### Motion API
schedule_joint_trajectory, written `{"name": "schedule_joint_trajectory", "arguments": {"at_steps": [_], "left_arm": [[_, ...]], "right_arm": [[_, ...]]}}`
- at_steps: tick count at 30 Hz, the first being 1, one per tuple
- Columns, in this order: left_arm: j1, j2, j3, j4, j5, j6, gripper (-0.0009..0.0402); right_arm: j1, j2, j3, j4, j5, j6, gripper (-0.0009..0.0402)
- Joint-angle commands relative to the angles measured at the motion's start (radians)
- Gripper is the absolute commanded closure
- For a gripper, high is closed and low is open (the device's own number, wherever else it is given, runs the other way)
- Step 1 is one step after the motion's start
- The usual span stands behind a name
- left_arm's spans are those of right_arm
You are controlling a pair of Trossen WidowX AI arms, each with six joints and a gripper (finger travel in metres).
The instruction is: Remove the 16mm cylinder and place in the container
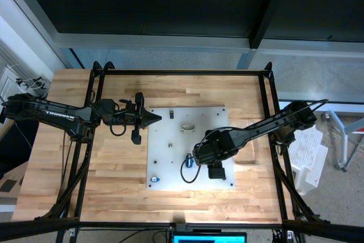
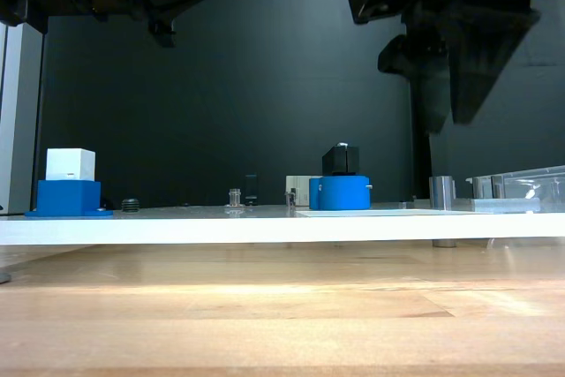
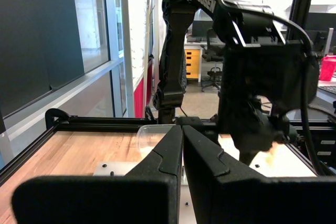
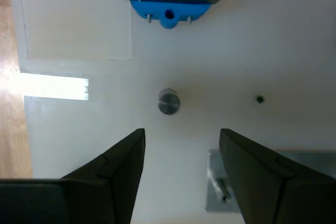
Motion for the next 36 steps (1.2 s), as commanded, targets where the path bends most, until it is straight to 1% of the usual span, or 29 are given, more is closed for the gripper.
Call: {"name": "schedule_joint_trajectory", "arguments": {"at_steps": [1,12,13,15,20,25,27,31,36], "left_arm": [[0.000,0.000,0.000,0.000,0.000,0.000,0.0393],[0.000,0.000,0.000,0.000,0.000,0.000,0.0393],[0.000,0.000,0.000,0.000,0.000,0.000,0.0393],[0.000,0.000,0.000,0.000,0.000,0.000,0.0393],[0.000,0.000,0.000,0.000,0.000,0.000,0.0393],[0.000,0.000,0.000,0.000,0.000,0.000,0.0393],[0.000,0.000,0.000,0.000,0.000,0.000,0.0393],[0.000,0.000,0.000,0.000,0.000,0.000,0.0393],[0.000,0.000,0.000,0.000,0.000,0.000,0.0393]], "right_arm": [[0.010,0.019,-0.001,0.019,0.000,0.013,0.0175],[0.015,0.028,-0.048,0.071,0.003,0.051,0.0183],[0.015,0.028,-0.050,0.074,0.006,0.051,0.0183],[0.015,0.032,-0.053,0.077,0.027,0.051,0.0183],[0.014,0.060,-0.055,0.101,0.026,0.042,0.0183],[0.014,0.060,-0.072,0.136,0.024,0.037,0.0183],[0.014,0.060,-0.084,0.146,0.016,0.037,0.0183],[0.014,0.060,-0.113,0.184,0.015,0.039,0.0184],[0.014,0.060,-0.118,0.191,0.015,0.036,0.0199]]}}
